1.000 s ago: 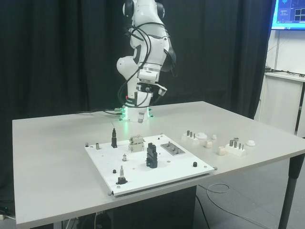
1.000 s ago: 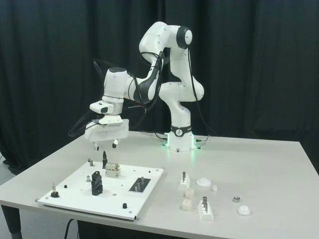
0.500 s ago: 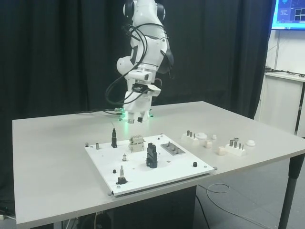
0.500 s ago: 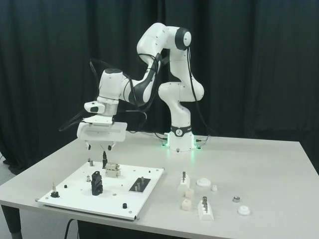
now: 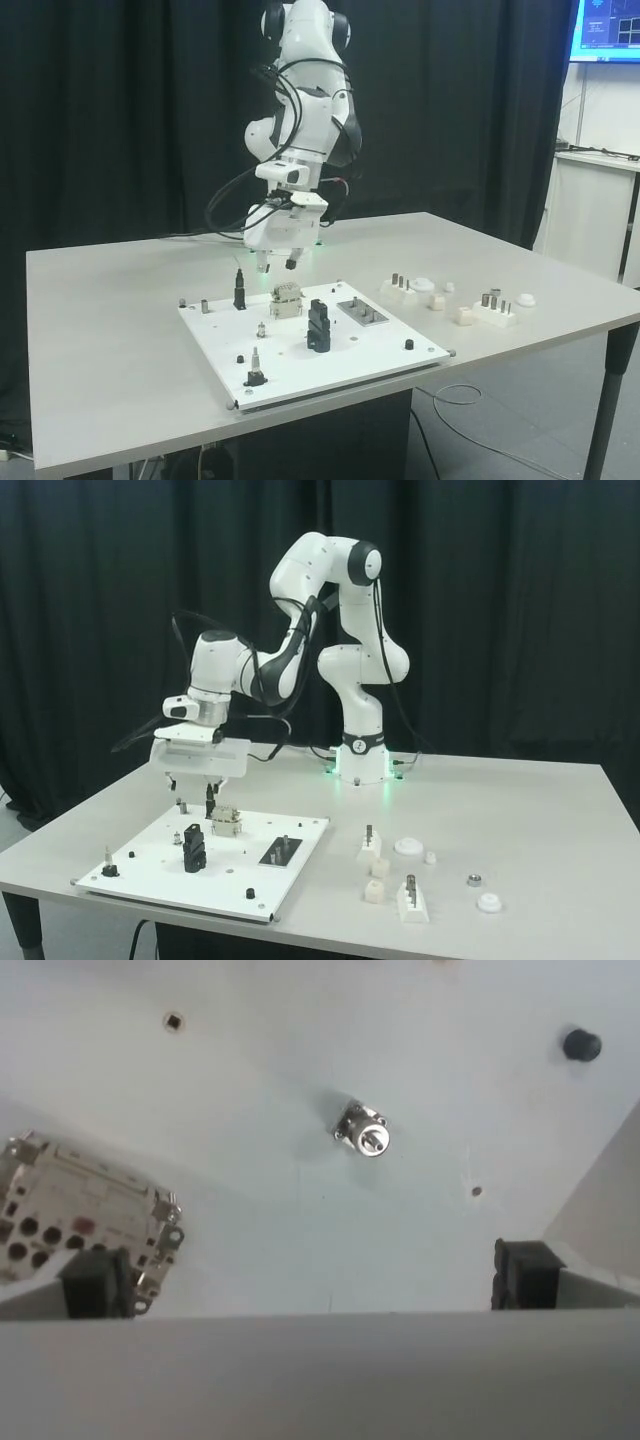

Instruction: Insert waterproof.

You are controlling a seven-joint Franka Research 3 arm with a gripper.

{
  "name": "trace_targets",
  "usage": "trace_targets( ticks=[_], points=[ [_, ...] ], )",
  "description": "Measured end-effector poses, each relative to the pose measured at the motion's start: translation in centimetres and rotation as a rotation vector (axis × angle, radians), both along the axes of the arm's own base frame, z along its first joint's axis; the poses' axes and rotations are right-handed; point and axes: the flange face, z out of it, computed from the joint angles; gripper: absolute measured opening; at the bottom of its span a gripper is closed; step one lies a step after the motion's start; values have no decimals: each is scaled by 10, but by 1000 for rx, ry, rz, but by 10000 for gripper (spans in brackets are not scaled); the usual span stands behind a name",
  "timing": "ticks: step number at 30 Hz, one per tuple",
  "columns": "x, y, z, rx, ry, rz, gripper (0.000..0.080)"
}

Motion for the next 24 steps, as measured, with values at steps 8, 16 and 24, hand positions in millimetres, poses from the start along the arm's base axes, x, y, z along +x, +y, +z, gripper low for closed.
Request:
trace_targets(
  ticks=[8,16,24],
  points=[
    [-4,-7,-12,11,25,-26,800],
    [-6,-8,-14,33,32,-51,800],
    [-7,-7,-16,43,37,-66,800]
  ],
)
